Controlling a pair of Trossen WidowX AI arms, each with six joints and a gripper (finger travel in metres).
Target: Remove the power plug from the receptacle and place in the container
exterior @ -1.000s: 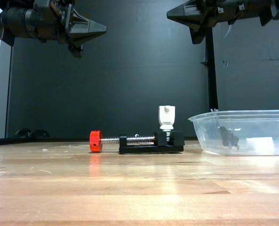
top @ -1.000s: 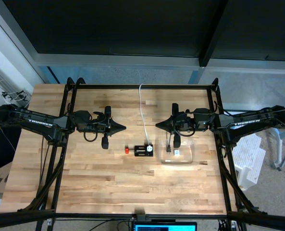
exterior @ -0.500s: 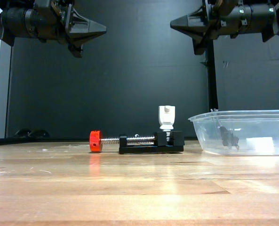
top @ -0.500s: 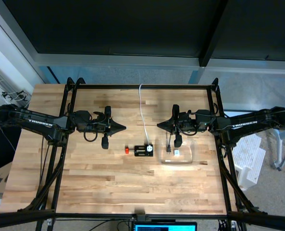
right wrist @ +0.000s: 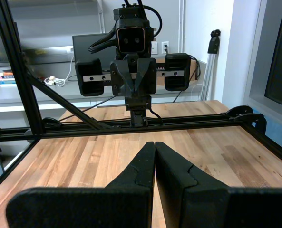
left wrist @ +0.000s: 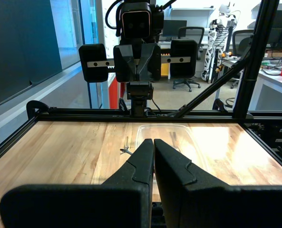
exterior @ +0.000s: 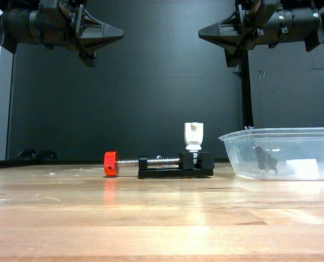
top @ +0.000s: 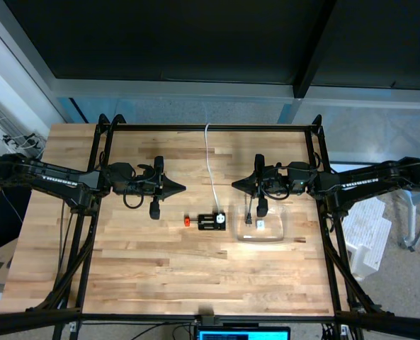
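Observation:
The power plug is a tiny black piece lying inside the container, a shallow clear tray right of the receptacle. At table level the power plug rests on the floor of the container. The receptacle has a red knob at its left end, and its white socket stands upright with nothing in it. My left gripper hovers shut, high and left of the receptacle. My right gripper is also shut, high above the container's left end. Both wrist views show the fingers pressed together.
A white cable runs from the receptacle toward the far edge of the table. A black metal frame borders the wooden table. The two grippers point at each other across a gap above the cable.
My right gripper has drawn back slightly to the right and levelled out. The left arm, receptacle, plug and container have not moved.

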